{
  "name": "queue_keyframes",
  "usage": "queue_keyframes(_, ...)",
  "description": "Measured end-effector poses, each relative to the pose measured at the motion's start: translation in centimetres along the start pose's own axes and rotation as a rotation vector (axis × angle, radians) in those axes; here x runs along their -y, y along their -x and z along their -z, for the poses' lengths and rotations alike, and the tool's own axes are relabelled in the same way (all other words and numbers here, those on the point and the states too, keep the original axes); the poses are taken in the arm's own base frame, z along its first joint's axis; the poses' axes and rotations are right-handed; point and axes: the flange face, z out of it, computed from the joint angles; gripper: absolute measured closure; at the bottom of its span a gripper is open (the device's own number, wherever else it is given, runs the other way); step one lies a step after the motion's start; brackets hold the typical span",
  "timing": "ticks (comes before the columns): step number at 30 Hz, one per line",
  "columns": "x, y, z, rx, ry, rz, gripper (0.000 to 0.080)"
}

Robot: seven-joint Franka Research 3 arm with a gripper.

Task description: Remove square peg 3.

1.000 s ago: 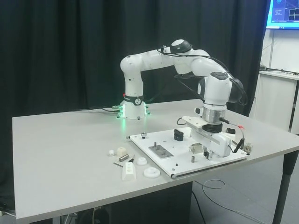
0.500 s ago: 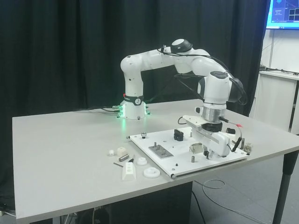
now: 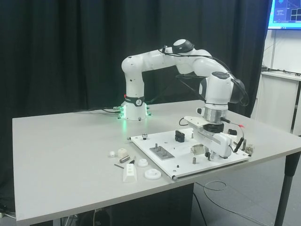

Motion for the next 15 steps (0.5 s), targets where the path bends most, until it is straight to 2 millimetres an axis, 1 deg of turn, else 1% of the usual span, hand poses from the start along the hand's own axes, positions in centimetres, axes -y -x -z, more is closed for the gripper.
queue_keyframes(9, -0.2, 0.1, 0.9, -0.006, -0.016, 0.049, 0.0687)
queue_keyframes(15, -0.3, 0.0, 1.2, -0.008, -0.021, 0.052, 0.0687)
